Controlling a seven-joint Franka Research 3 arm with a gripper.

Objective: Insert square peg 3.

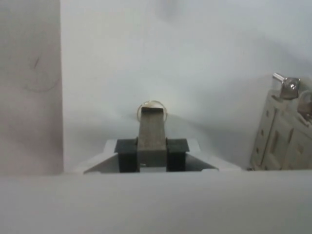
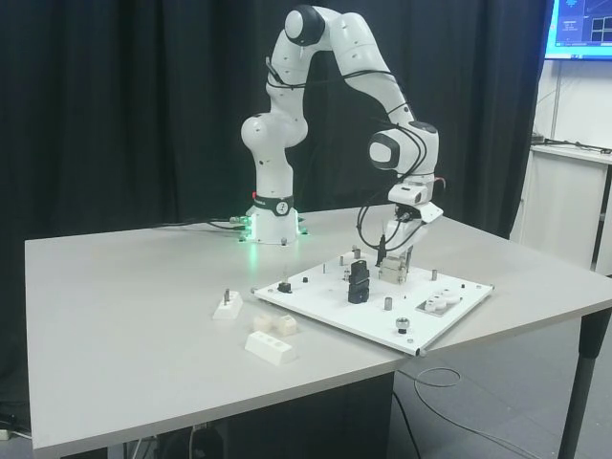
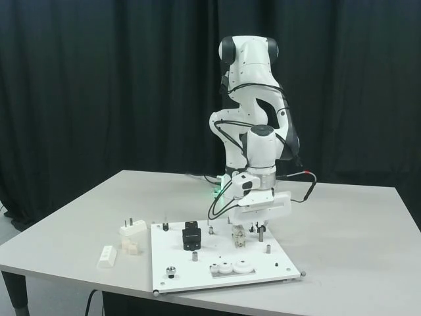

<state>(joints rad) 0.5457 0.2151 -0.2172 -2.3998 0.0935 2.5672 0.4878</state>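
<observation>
I hold the square peg tight between my fingers, low over the white board on the table. The peg sticks straight out past my fingertips. If I push down crooked, I think it could jam or slip. Farther off stands a grey block.

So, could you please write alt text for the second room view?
A white robot arm reaches down over a white board of small fixtures on a grey table, its pincer just above the board.
</observation>
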